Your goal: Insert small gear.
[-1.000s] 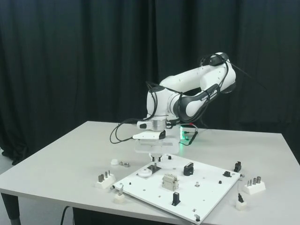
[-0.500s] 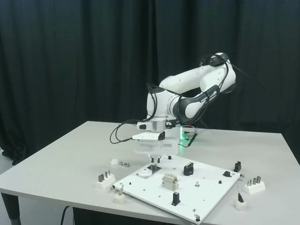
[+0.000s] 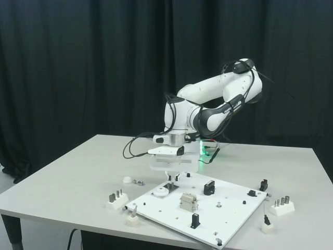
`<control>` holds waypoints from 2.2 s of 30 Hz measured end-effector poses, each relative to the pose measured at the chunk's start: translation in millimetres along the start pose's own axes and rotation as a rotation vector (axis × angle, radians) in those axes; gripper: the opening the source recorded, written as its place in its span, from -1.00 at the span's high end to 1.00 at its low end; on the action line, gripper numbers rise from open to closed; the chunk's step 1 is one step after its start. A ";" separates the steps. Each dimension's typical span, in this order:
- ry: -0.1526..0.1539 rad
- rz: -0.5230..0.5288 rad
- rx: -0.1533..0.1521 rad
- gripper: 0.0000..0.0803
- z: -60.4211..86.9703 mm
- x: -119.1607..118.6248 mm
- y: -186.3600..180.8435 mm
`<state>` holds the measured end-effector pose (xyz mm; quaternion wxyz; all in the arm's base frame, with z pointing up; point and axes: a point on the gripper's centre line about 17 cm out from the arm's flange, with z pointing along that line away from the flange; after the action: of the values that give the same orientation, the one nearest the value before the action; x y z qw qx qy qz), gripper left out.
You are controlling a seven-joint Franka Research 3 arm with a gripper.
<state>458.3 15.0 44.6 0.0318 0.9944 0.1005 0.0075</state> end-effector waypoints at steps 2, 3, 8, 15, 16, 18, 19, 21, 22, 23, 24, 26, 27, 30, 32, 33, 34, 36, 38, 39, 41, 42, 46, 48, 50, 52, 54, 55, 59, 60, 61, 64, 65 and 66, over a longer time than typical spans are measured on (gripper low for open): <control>0.001 -0.001 -0.002 0.52 0.1 0.0 0.1; 0.001 -0.002 -0.004 0.52 0.1 0.0 0.2; 0.003 -0.004 -0.009 0.52 0.1 0.0 1.2; 0.005 -0.008 -0.015 0.52 0.1 0.0 2.4; 0.006 -0.008 -0.016 0.52 0.1 0.0 2.4; 0.006 -0.009 -0.017 0.52 0.1 -0.1 2.6; 0.006 -0.009 -0.018 0.52 0.2 -0.1 2.8; 0.007 -0.011 -0.019 0.52 0.2 -0.1 2.8; 0.007 -0.013 -0.020 0.52 0.2 -0.1 2.8; 0.007 -0.014 -0.020 0.52 0.2 -0.1 2.9; 0.007 -0.016 -0.021 0.52 0.2 0.0 2.9; 0.008 -0.018 -0.022 0.52 0.2 0.1 2.9; 0.008 -0.018 -0.022 0.52 0.2 0.1 2.9; 0.008 -0.019 -0.022 0.52 0.2 0.3 2.8; 0.009 -0.019 -0.022 0.52 0.1 0.4 2.7; 0.009 -0.018 -0.022 0.52 0.1 0.5 2.6; 0.009 -0.018 -0.021 0.52 0.1 0.6 2.4; 0.011 -0.018 -0.019 0.52 0.1 0.9 1.9; 0.012 -0.020 -0.017 0.52 0.0 1.2 1.0; 0.012 -0.021 -0.016 0.52 -0.1 1.4 0.6; 0.017 -0.024 -0.011 0.52 -0.3 2.6 -1.0; 0.021 -0.026 -0.009 0.52 -0.4 3.7 -1.7; 0.030 -0.037 -0.008 0.52 -0.6 6.2 -2.1; 0.032 -0.039 -0.010 0.52 -0.5 6.5 -1.6; 0.032 -0.039 -0.011 0.52 -0.4 6.6 -1.3; 0.032 -0.038 -0.013 0.52 -0.4 6.5 -0.4; 0.034 -0.038 -0.018 0.52 -0.4 6.8 1.2; 0.035 -0.038 -0.020 0.52 -0.4 7.0 2.0; 0.036 -0.040 -0.024 0.52 -0.4 6.9 4.2; 0.037 -0.041 -0.026 0.52 -0.4 7.0 4.9; 0.037 -0.042 -0.027 0.52 -0.4 7.0 5.4; 0.037 -0.043 -0.028 0.52 -0.3 6.9 6.4; 0.037 -0.044 -0.028 0.52 -0.3 6.8 6.7; 0.037 -0.044 -0.028 0.52 -0.2 6.7 6.9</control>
<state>466.2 9.6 45.3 0.0439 0.9911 0.1229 0.0265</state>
